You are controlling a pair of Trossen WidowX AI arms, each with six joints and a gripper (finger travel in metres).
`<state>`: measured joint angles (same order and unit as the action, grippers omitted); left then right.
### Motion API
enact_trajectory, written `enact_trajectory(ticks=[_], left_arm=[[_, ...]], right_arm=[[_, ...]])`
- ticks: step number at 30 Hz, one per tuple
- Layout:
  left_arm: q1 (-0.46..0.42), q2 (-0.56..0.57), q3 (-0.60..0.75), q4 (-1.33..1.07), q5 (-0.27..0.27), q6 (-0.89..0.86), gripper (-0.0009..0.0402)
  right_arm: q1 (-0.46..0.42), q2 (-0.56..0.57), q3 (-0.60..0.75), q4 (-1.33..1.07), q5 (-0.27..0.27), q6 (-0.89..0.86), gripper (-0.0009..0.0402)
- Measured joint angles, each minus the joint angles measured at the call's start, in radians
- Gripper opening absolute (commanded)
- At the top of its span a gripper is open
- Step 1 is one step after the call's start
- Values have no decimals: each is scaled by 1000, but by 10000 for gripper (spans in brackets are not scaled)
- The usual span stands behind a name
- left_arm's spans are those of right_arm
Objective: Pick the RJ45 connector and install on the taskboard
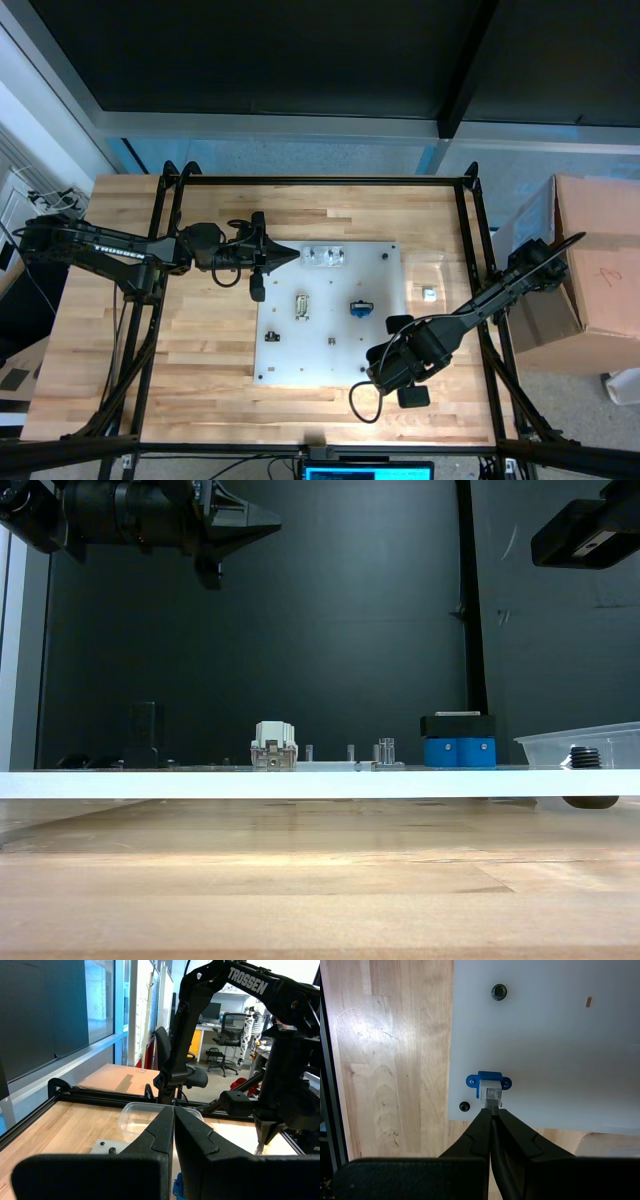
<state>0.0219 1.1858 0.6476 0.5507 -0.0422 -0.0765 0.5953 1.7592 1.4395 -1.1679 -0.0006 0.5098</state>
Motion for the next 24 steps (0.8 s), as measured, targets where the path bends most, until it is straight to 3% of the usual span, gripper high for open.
enact_trajectory(ticks=[24], left_arm=[[0,0,0,0,0,0,0]], right_arm=[[0,-7,-93,103,0,8,0]])
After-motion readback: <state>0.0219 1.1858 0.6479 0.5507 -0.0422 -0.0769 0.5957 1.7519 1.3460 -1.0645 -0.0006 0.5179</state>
